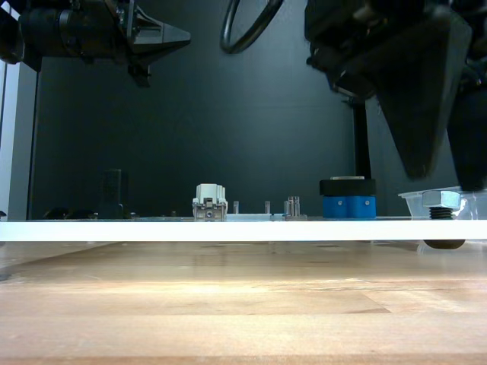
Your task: Unfasten the M12 nut and place it in the container
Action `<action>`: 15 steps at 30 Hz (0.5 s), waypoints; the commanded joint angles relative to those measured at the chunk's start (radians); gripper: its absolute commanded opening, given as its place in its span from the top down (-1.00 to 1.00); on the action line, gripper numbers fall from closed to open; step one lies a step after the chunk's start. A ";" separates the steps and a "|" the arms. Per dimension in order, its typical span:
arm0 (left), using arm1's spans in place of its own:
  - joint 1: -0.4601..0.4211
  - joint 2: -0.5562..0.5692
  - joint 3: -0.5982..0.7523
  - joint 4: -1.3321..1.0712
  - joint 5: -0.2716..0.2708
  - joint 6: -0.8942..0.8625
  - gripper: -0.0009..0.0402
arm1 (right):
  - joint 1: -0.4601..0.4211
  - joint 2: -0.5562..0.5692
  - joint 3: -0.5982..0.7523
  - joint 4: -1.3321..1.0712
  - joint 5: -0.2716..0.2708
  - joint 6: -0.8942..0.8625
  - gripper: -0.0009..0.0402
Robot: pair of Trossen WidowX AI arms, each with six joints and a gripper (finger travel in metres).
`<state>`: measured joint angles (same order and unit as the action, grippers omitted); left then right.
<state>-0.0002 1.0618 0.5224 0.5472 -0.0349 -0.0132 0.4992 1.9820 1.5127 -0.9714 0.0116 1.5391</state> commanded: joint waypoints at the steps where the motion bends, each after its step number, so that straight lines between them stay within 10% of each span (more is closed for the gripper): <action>1: 0.000 0.000 0.000 0.000 0.000 0.000 0.96 | 0.000 0.020 -0.002 0.022 -0.004 0.002 -0.40; 15: 0.000 0.000 0.000 0.000 0.000 0.000 0.96 | 0.000 0.023 -0.005 0.028 0.022 0.024 0.07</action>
<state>-0.0002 1.0618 0.5228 0.5472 -0.0349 -0.0132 0.4984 2.0045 1.5078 -0.9443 0.0338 1.5631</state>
